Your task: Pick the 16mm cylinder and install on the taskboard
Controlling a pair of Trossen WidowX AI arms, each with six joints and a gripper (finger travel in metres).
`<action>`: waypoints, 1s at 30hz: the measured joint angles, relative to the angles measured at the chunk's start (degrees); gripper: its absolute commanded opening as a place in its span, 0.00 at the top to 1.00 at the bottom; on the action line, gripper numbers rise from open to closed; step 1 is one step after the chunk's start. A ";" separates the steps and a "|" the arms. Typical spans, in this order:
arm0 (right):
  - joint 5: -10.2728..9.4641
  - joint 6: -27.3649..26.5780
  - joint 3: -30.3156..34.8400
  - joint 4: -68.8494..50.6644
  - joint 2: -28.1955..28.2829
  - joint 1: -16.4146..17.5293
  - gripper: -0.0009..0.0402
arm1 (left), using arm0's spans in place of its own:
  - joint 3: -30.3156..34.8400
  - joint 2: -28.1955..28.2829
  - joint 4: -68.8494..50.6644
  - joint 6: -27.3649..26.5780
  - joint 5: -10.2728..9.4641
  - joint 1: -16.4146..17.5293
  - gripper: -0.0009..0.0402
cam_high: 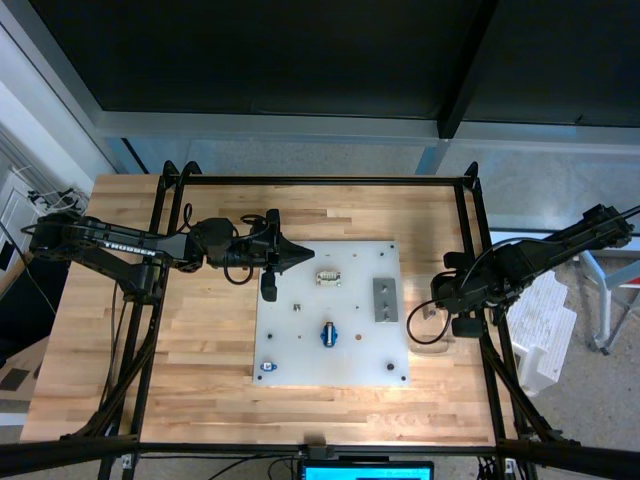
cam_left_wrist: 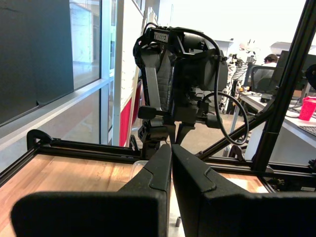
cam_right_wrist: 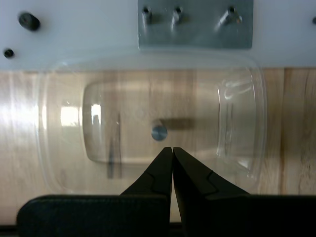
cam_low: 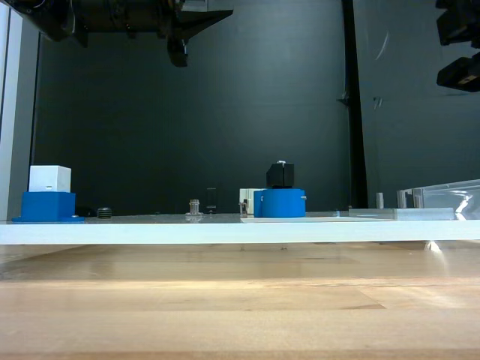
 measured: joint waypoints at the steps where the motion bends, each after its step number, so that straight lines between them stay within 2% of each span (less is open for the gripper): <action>1: 0.00 -0.02 -0.15 -0.39 -0.13 0.00 0.98 | -0.02 0.02 0.00 -0.02 -0.02 0.00 0.98; 8: 0.00 0.00 -1.42 -2.32 -0.22 -0.02 0.97 | -0.02 0.00 0.00 -0.02 0.00 0.00 0.98; 16: 0.04 3.98 -2.32 -1.97 -0.24 -0.02 0.73 | -0.02 0.00 0.00 0.00 0.00 0.00 0.98; 21: 0.02 4.52 -3.02 -0.76 0.11 -0.02 0.60 | 0.00 0.02 0.00 0.00 0.00 0.00 0.98; 25: 0.02 4.90 -3.17 -0.63 1.46 -0.02 0.54 | 0.00 0.02 0.00 0.00 0.00 0.00 0.98; 30: 0.02 4.83 -3.17 -0.02 2.97 -0.02 0.53 | 0.00 0.02 0.00 -0.02 0.00 0.00 0.98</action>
